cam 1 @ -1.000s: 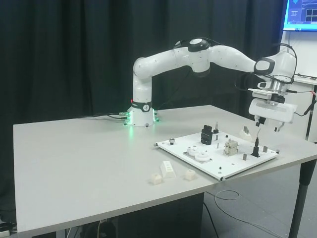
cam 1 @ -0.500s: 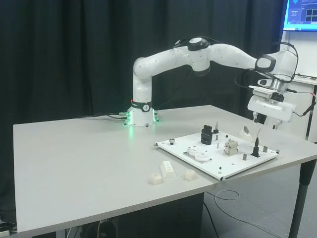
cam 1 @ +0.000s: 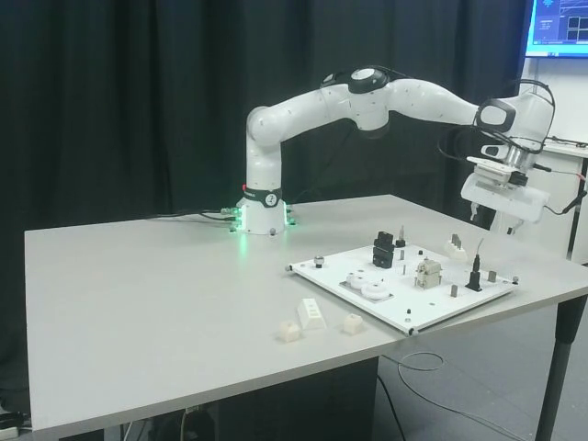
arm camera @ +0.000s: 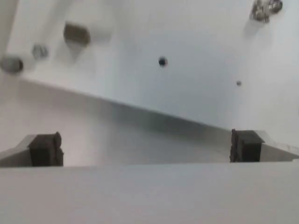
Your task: Pick round peg 1.
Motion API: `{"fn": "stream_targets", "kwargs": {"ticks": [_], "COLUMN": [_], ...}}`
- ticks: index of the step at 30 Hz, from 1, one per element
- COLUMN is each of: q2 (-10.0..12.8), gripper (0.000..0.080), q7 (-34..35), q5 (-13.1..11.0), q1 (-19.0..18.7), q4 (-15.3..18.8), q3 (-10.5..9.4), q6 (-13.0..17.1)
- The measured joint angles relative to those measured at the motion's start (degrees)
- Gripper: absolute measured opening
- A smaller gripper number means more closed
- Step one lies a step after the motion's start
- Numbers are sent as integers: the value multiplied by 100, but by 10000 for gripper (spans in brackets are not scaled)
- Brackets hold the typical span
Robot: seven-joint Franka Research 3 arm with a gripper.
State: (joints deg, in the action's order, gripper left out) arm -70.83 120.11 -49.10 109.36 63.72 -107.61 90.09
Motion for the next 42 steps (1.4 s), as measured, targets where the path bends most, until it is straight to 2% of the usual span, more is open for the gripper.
{"fn": "stream_targets", "kwargs": {"ticks": [6,13,20,29,35,42], "q2": [78,100,98,101,142,289], "gripper": [800,800,800,800,800,800], "q7": [-368,-780,-1117,-2669,-3032,-3437], "q5": [-2,10,130,181,142,-45], "q1": [-121,-274,-480,-851,-1128,-1397], "q4": [2,44,232,809,1351,1991], "q3": [-110,-142,-145,-147,-148,-145], "q6": [-145,-347,-314,182,602,984]}}
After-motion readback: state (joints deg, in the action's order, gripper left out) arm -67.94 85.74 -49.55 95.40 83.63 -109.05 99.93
